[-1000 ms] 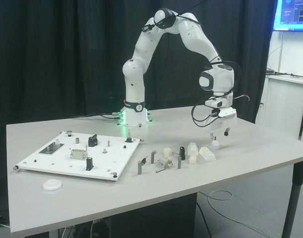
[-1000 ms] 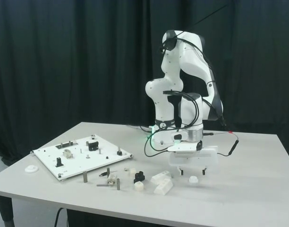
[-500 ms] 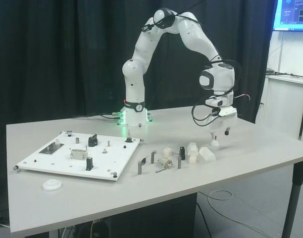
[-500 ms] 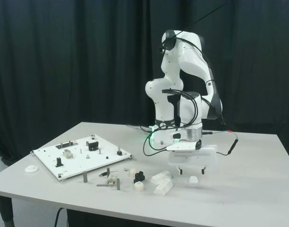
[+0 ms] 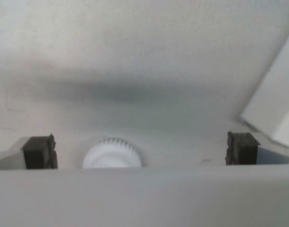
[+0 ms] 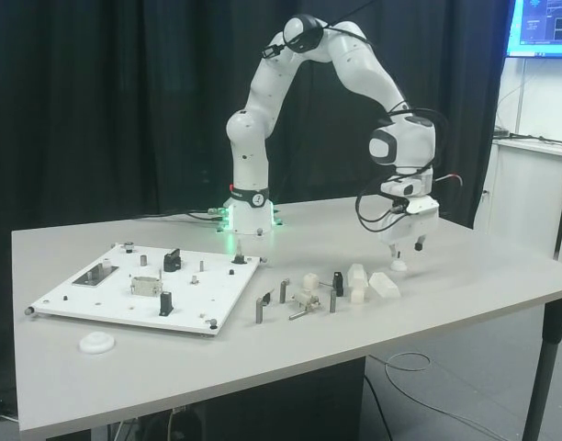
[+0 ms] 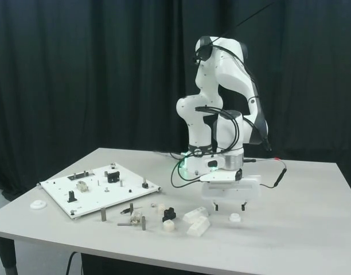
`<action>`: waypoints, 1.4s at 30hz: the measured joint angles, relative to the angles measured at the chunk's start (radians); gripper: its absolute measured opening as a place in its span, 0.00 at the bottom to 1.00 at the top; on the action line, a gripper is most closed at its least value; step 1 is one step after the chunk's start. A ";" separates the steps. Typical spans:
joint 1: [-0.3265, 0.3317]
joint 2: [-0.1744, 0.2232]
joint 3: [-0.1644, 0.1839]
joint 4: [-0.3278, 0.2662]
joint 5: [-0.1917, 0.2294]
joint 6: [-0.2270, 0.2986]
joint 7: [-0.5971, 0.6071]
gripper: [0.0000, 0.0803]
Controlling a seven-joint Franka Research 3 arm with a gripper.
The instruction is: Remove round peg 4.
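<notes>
1. Loose parts point(image 6: 309, 292) lie in a row on the worktop point(image 6: 465, 285), right of the white board point(image 6: 97, 299).
2. On the board stand several small uprights. A slim grey round peg point(image 6: 199, 266) near its far right part is my best guess for peg 4, though I cannot tell for sure.
3. It is probably stiff metal, light and smooth. Pinch it across the shaft near the top and pull straight up.
4. The pincer point(image 6: 406, 248) hangs spread and empty just above a white gear point(image 5: 112, 153) at the far right, well apart from the peg, with the loose parts between.
</notes>
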 joint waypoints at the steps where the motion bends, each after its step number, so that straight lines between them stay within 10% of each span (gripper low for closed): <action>1: -0.001 0.000 -0.001 0.001 -0.006 0.000 0.000 1.00; 24: -0.150 -0.059 -0.028 0.002 -0.267 -0.114 -0.062 1.00; 42: -0.372 -0.145 -0.024 -0.036 -0.372 -0.200 -0.301 1.00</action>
